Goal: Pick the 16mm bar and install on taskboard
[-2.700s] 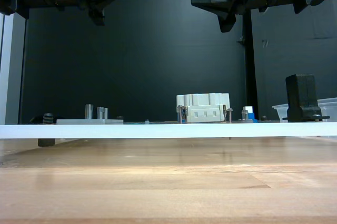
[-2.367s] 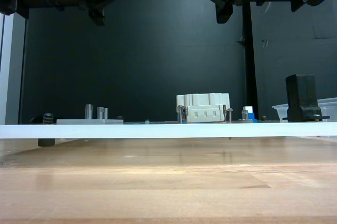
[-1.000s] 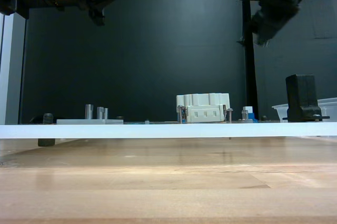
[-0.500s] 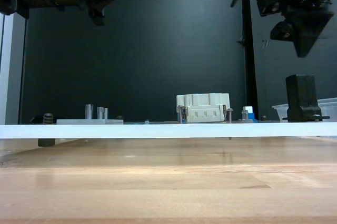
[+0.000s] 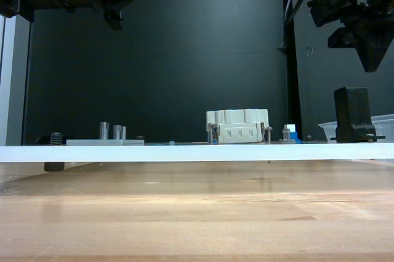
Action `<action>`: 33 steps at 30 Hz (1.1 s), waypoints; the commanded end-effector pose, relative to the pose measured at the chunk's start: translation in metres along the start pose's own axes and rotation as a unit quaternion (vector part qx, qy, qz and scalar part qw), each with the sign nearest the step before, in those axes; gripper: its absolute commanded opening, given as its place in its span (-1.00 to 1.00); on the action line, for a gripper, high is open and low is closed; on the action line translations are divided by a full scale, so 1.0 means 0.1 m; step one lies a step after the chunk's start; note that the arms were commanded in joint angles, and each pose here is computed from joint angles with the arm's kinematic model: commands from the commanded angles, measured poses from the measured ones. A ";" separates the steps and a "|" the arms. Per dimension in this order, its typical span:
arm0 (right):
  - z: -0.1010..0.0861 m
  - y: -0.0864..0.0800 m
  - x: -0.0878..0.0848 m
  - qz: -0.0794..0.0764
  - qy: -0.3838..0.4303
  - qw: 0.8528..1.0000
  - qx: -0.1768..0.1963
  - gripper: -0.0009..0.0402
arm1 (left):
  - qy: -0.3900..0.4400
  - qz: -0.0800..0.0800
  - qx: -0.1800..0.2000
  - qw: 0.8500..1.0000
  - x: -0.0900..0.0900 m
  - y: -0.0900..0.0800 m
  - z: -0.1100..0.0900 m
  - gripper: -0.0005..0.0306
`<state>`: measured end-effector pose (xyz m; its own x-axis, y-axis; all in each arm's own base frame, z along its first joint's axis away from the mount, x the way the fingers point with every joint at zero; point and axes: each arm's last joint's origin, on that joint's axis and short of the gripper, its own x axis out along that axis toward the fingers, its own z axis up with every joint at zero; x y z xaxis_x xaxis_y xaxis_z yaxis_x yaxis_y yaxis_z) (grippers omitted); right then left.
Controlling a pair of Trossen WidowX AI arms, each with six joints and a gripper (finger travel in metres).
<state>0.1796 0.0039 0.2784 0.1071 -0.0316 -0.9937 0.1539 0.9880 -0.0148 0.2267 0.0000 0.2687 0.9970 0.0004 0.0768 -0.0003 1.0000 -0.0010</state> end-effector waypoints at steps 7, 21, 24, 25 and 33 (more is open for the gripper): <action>-0.16 0.02 0.12 0.000 0.003 1.000 0.016 -0.96 | 0.000 0.000 0.000 1.000 0.00 0.00 0.00 -0.96; -0.20 0.10 0.32 -0.004 -0.021 1.000 0.015 -0.82 | 0.000 0.000 0.000 1.000 0.00 0.00 0.00 -0.97; -0.21 0.11 0.37 -0.005 -0.016 1.000 0.009 -0.63 | 0.000 0.000 0.000 1.000 0.00 0.00 0.00 -0.96; -0.22 0.11 0.40 -0.007 -0.015 1.000 0.009 -0.56 | 0.000 0.000 0.000 1.000 0.00 0.00 0.00 -0.97; -0.26 0.14 0.55 -0.019 -0.014 1.000 -0.002 -0.15 | 0.000 0.000 0.000 1.000 0.00 0.00 0.00 -0.96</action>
<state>0.1616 0.0195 0.2234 0.1276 -0.0735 -0.9891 0.1557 0.9864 -0.0532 0.2267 0.0000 0.2686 0.9970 0.0000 0.0768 0.0001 1.0000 -0.0010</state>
